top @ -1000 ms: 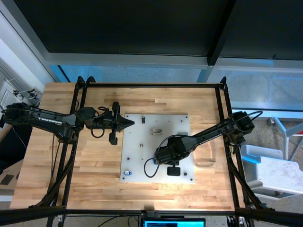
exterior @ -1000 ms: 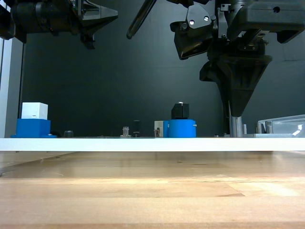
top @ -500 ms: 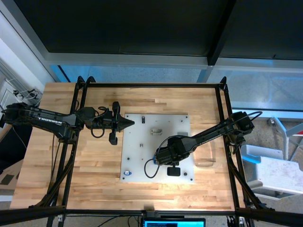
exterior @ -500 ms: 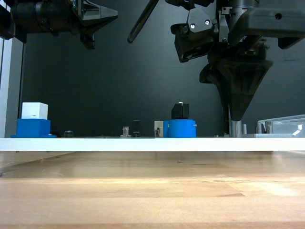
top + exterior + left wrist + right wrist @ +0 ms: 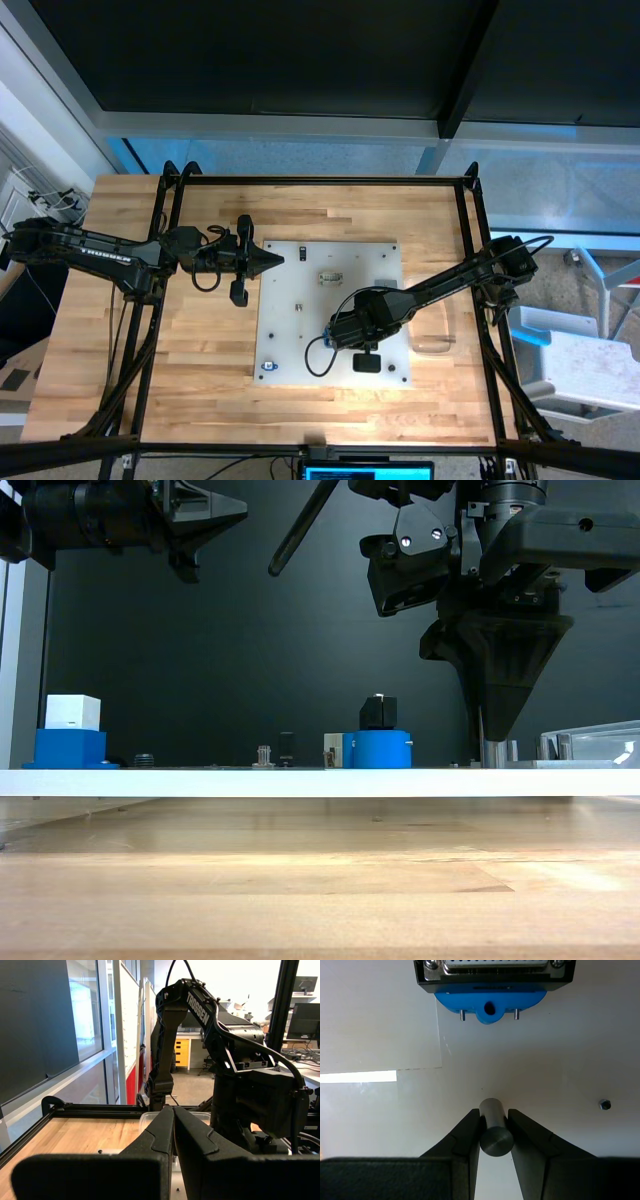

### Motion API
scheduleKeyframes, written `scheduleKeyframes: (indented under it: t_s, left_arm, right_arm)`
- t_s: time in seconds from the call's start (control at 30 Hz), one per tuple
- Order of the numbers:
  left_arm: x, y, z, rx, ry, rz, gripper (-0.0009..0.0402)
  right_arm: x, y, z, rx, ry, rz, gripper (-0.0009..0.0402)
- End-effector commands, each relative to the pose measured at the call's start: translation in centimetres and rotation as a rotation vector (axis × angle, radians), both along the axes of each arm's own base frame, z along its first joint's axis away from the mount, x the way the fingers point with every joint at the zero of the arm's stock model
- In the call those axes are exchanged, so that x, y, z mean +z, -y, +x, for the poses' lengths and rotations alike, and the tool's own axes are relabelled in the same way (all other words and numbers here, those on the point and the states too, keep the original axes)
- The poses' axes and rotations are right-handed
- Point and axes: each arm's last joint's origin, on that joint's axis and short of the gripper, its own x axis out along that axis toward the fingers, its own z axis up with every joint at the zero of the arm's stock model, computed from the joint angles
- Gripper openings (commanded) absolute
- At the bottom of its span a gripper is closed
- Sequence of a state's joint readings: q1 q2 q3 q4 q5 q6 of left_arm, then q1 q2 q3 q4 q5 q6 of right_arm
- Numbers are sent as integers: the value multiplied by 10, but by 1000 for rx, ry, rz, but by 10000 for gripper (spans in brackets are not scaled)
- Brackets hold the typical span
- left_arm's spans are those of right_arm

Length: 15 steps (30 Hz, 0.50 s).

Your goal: Pick the 16mm cylinder and place it in the taskboard

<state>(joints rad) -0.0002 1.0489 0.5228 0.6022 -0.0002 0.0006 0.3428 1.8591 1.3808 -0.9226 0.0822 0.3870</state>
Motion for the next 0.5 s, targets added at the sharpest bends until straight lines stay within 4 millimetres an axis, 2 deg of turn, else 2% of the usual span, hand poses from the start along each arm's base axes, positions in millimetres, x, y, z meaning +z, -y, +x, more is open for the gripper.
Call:
scheduleKeyframes:
  t_s: [0.03, 0.5]
  left_arm:
    - [0, 0, 0, 0, 0, 0, 0]
    - [0, 0, 0, 0, 0, 0, 0]
  right_arm:
    - [-2, 0, 0, 0, 5, 3, 25]
    - [-6, 0, 0, 0, 11, 8, 25]
